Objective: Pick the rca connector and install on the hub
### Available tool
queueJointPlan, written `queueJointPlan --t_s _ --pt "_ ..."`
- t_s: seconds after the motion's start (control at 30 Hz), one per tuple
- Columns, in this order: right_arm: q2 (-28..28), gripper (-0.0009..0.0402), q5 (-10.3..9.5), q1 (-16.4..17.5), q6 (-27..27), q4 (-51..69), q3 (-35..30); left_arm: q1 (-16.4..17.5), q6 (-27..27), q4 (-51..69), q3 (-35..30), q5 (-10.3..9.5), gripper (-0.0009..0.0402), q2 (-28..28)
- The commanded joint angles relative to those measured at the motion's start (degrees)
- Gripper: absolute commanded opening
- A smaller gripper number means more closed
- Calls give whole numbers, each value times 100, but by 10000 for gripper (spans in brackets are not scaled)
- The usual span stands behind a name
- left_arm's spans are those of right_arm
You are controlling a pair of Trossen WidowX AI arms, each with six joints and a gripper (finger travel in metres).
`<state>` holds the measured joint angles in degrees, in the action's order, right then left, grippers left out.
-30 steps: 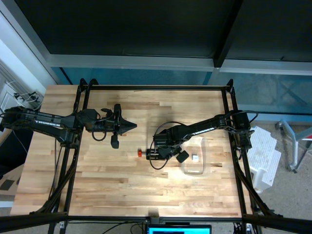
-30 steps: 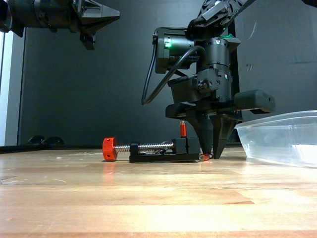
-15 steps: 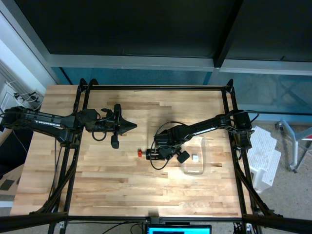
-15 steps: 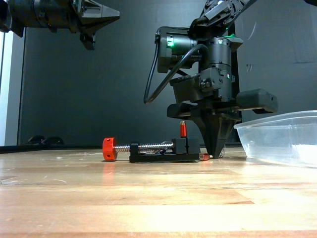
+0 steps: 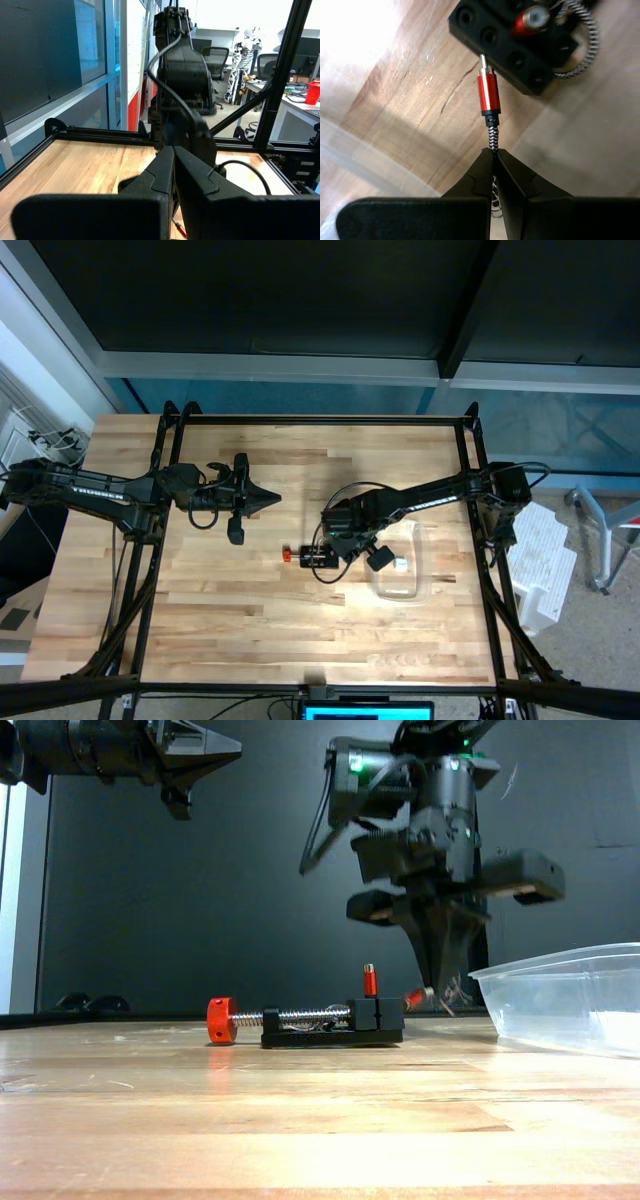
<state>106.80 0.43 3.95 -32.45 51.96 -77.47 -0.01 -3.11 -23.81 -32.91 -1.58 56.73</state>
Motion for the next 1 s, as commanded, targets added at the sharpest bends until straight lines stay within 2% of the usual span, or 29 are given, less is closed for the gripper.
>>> queueJointPlan --t_s 0.03,0.27,0.4,0.67,0.77,0.83,1.0 --pt "-87 0 0 -103 153 280 -273 2 2 -2 -2 2 0 0" --pt "-140 0 22 -378 407 1032 -970 0 0 -9 -2 2 0 0" --pt "-140 0 153 -479 697 1453 -1495 0 2 -44 -2 2 0 0" --pt "-140 0 149 -575 1606 2068 -2601 -2 0 22 -2 17 0 0" --pt "-140 0 146 -581 1902 2159 -2865 0 4 221 -2 -109 3 0" --pt "-140 0 149 -581 2068 2166 -2975 0 52 308 -2 -271 13 31" --pt "-140 0 140 -581 2465 2175 -3106 -2 105 293 -2 -321 74 258"
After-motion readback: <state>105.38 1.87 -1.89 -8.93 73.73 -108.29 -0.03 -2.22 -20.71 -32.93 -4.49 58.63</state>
